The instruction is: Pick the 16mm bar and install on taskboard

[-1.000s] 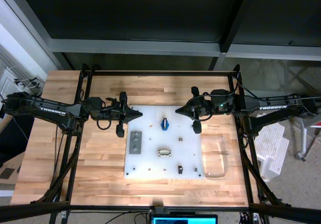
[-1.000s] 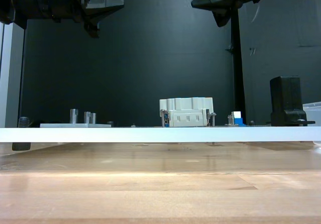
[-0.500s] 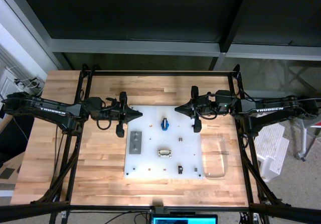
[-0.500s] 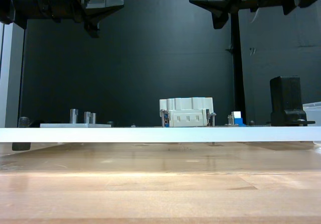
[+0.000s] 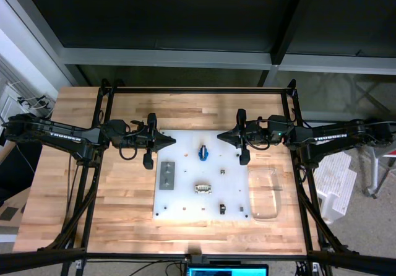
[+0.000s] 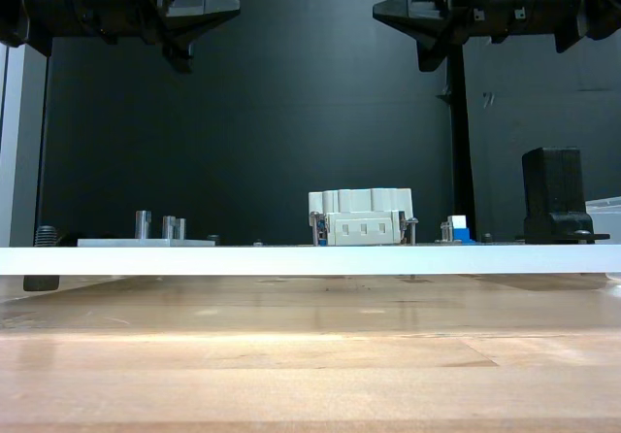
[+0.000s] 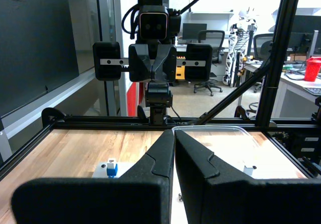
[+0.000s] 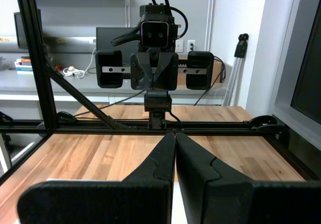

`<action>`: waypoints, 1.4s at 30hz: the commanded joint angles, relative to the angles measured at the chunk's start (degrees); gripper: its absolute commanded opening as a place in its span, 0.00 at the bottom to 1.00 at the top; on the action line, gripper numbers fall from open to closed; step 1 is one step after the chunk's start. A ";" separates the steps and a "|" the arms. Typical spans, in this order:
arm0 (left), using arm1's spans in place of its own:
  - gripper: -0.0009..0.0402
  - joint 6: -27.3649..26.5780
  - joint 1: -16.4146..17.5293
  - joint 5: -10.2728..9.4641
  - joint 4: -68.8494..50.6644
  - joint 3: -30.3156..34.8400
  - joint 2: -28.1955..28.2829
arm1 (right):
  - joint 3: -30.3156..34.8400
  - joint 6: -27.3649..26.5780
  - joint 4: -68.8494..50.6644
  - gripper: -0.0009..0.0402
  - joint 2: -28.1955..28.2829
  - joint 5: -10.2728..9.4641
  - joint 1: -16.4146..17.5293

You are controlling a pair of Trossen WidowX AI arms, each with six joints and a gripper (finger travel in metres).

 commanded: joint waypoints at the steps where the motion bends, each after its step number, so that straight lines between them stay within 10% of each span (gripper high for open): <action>1: 0.02 0.02 0.00 0.00 0.00 0.00 0.02 | -0.09 0.02 0.15 0.02 0.00 0.15 0.02; 42: 0.02 0.02 0.00 0.00 0.00 0.00 0.02 | 0.48 -0.20 -1.20 0.02 0.02 0.15 0.02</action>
